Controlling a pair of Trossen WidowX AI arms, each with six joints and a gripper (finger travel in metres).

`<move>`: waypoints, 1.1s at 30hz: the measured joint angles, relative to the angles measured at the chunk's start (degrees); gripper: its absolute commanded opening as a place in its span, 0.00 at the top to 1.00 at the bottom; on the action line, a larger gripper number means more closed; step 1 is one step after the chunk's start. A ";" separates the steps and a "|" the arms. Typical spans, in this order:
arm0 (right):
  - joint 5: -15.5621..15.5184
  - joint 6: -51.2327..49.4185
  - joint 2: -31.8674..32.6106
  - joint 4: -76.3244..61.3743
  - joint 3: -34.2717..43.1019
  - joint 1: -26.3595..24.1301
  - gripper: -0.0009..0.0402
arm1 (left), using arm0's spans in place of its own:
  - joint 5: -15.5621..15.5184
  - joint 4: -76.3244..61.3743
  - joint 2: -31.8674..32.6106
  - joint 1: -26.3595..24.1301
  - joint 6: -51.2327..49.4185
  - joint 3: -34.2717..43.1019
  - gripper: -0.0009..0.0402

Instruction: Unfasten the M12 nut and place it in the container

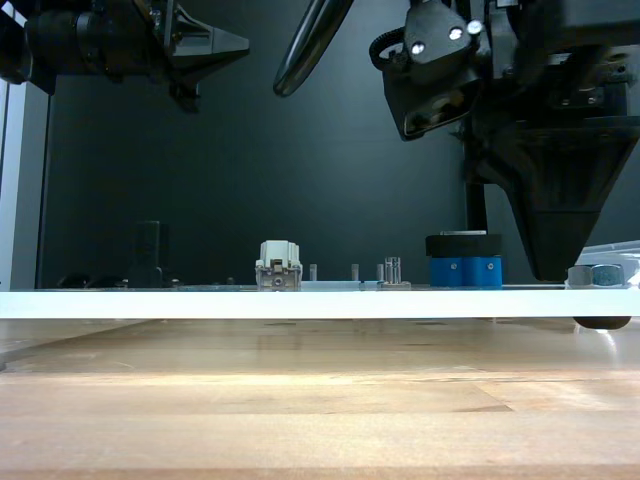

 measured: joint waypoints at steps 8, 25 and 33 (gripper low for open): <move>0.00 -15.41 -0.02 0.02 0.00 0.00 0.91 | 0.00 -0.02 0.00 0.00 0.00 0.00 0.98; 0.00 -20.00 -3.43 -0.42 0.02 0.37 0.91 | 0.00 -0.02 0.00 0.00 -0.02 0.00 0.98; 0.00 -18.53 -7.87 -2.16 0.09 3.52 0.91 | 0.00 0.00 0.00 0.00 0.00 0.02 0.98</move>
